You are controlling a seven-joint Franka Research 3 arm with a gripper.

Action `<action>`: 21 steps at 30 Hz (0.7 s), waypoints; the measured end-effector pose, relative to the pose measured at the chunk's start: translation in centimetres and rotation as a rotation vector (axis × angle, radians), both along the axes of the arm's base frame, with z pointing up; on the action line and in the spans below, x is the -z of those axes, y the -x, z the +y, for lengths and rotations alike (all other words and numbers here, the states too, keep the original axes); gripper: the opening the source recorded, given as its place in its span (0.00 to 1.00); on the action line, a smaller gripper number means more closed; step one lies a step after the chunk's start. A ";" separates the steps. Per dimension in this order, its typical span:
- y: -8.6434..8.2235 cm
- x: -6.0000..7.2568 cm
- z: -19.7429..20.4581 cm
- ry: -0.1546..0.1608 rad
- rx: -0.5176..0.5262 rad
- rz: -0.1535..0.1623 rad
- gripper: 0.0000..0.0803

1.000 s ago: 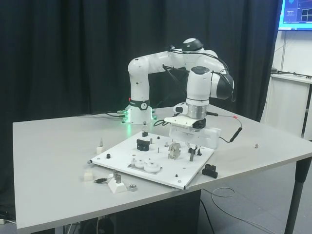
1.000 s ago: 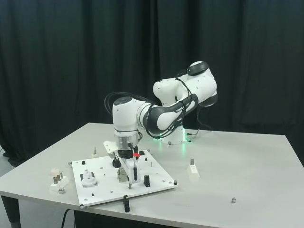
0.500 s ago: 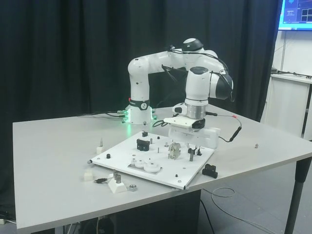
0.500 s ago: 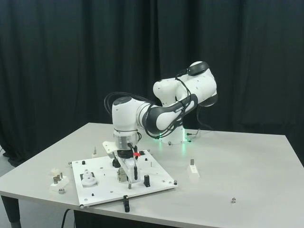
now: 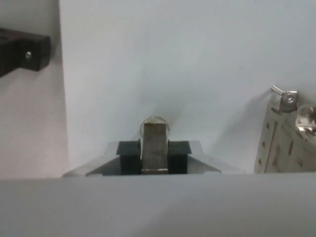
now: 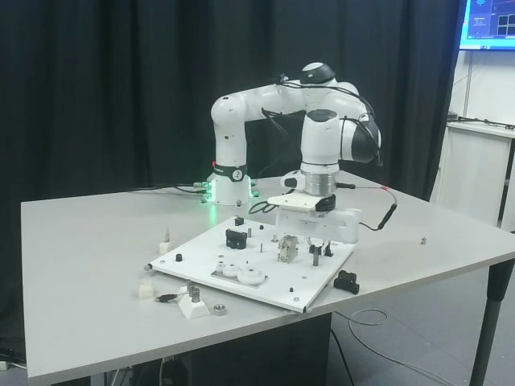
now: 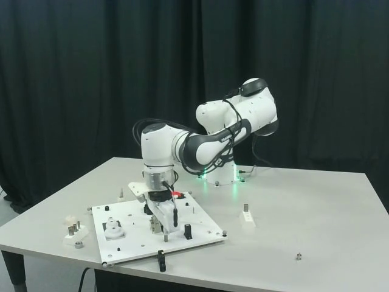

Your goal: Insert square peg 3.

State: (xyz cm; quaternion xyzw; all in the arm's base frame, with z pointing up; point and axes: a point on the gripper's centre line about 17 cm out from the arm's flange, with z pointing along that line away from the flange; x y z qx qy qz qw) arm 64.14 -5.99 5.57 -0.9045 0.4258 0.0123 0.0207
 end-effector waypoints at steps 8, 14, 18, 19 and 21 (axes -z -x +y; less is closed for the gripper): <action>-0.3 0.0 -0.4 0.002 0.028 -0.028 0.20; -0.7 -0.4 -0.6 0.015 0.041 -0.042 0.62; -1.0 -1.1 -0.6 0.021 0.046 -0.051 0.92; -1.1 -1.3 -0.6 0.023 0.046 -0.054 0.92; -1.2 -1.6 -0.5 0.026 0.046 -0.059 0.92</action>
